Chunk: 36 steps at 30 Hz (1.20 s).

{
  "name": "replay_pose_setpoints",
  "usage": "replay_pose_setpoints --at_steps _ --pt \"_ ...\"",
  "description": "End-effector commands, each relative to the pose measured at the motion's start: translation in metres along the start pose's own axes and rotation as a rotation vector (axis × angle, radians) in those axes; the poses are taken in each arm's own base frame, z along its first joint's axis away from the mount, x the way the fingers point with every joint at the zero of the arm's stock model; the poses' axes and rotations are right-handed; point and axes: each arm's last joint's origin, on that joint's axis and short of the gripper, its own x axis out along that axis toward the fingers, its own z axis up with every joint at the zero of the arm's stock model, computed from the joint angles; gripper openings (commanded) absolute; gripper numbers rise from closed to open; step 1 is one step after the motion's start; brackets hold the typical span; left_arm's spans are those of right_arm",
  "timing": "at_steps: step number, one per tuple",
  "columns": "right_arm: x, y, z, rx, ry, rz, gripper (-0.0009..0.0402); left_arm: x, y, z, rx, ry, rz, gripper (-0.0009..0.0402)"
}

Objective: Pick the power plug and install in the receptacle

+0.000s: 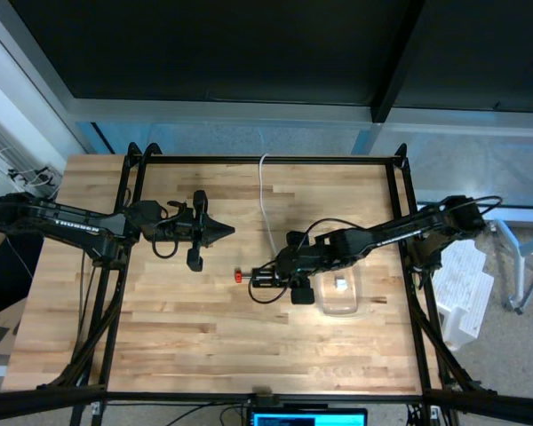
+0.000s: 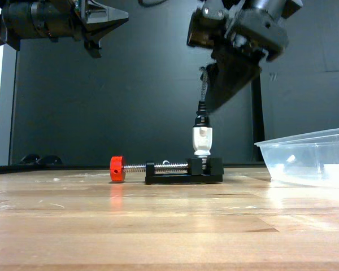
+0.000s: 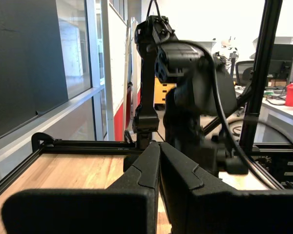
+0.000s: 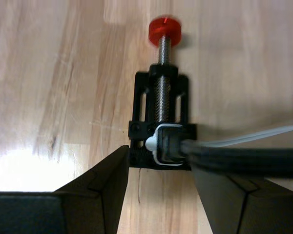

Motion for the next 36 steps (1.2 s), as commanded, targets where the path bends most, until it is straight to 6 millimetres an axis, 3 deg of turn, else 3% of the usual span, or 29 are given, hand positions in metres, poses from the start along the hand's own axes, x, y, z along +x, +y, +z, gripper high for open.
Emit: replay_pose_setpoints --at_steps 1,18,23,29,36 --pt "-0.013 -0.001 0.003 0.008 -0.040 -0.005 0.0183 0.000 0.000 0.000 0.000 0.000 0.000 0.0000" --pt "-0.059 -0.005 0.001 0.031 -0.108 0.007 0.0173 0.000 0.000 0.000 0.000 0.000 0.000 0.0000" --pt "-0.077 -0.008 -0.003 0.039 -0.164 0.012 0.0119 0.000 0.000 0.000 0.000 0.000 0.000 0.0000" --pt "-0.100 -0.014 -0.013 0.044 -0.346 0.024 -0.0005 0.000 0.000 0.000 0.000 0.000 0.000 0.0000" --pt "-0.125 -0.026 -0.017 0.058 -0.552 0.002 0.0001 0.000 0.000 0.000 0.000 0.000 0.000 0.0000"
